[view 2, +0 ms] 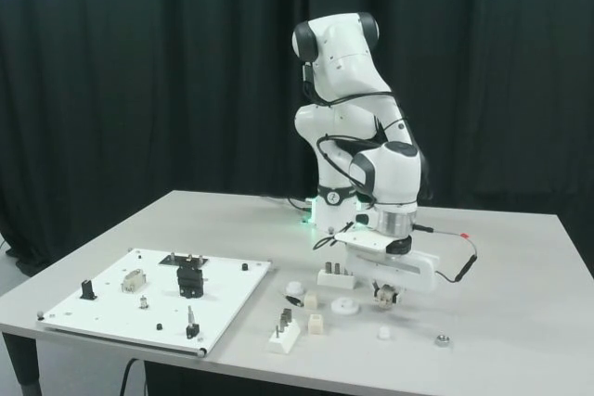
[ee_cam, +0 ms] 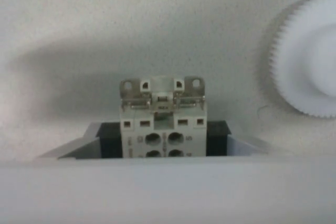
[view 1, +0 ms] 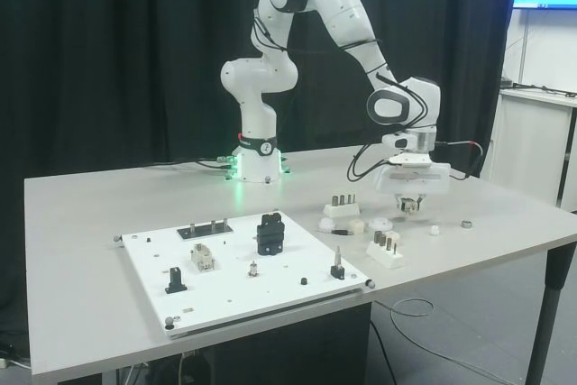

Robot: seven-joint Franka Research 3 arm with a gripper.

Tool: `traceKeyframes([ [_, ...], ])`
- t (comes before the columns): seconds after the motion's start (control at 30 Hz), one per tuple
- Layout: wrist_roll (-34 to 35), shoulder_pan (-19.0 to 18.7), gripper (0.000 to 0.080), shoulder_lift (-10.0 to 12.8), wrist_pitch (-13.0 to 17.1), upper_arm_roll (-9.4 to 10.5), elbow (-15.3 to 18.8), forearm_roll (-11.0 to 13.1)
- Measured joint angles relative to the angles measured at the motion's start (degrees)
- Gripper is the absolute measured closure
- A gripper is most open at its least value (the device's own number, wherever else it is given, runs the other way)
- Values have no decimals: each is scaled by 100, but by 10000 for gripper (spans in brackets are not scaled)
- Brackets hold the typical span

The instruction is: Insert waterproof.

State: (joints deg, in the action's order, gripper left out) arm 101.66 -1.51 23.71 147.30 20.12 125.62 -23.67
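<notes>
In the wrist view a whitish waterproof connector (ee_cam: 163,109) with round holes and metal clips sits between my gripper's (ee_cam: 164,141) black pads (ee_cam: 110,140), which press on both its sides. The gripper (view 1: 410,205) hangs low over the grey table at its right part, near a white gear (ee_cam: 310,61). The second room view shows the same gripper (view 2: 385,296) beside that gear (view 2: 345,306). On the white board (view 1: 270,290) at the left stands a pale socket fixture (view 1: 203,257).
A black block (view 1: 270,233) and small posts stand on the board. Two white peg holders (view 1: 341,209) (view 1: 386,248), a small white cap (view 1: 435,230) and a metal nut (view 1: 467,222) lie around the gripper. The arm's base (view 1: 257,155) is at the table's back.
</notes>
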Motion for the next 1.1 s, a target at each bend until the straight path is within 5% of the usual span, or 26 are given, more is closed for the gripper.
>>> traceKeyframes([
  [1.1, -40, 1, 486, -105, -161, 28, 0, 3],
])
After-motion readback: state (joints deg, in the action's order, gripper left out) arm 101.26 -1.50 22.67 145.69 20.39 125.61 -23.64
